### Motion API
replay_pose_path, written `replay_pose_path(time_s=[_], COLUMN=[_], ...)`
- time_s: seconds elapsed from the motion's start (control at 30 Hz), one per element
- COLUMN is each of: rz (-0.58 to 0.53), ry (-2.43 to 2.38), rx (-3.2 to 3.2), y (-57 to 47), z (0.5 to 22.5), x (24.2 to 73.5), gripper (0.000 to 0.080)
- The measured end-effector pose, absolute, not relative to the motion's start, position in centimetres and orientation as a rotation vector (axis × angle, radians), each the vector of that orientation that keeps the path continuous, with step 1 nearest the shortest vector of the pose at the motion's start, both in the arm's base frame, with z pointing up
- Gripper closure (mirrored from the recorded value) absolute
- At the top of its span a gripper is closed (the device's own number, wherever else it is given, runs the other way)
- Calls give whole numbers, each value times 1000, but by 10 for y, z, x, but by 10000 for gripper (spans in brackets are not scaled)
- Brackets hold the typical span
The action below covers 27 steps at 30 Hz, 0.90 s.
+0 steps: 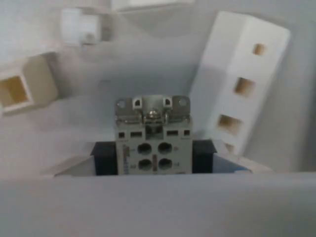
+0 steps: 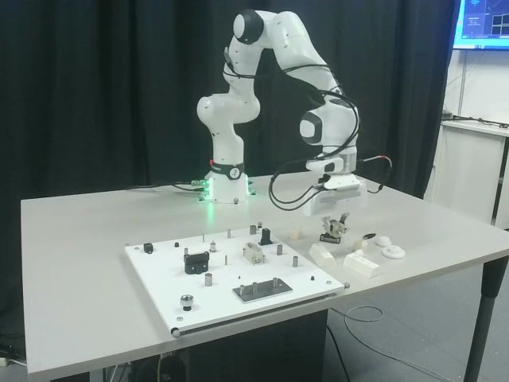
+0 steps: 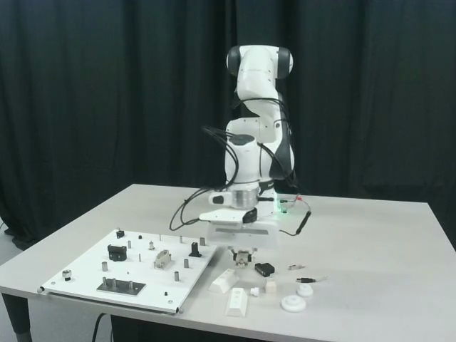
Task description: Place waterproof.
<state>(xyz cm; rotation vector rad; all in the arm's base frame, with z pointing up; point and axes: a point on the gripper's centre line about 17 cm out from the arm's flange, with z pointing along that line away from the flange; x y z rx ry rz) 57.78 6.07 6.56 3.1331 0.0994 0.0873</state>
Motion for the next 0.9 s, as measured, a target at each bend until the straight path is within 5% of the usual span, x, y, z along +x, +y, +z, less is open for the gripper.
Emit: replay_pose_path(time_s=[0.43,0.9], rz=[195,202], ry=[102,110], rx=[3110,3107], y=[62,63], z=[40,36], x=[596,599], gripper=[491,491])
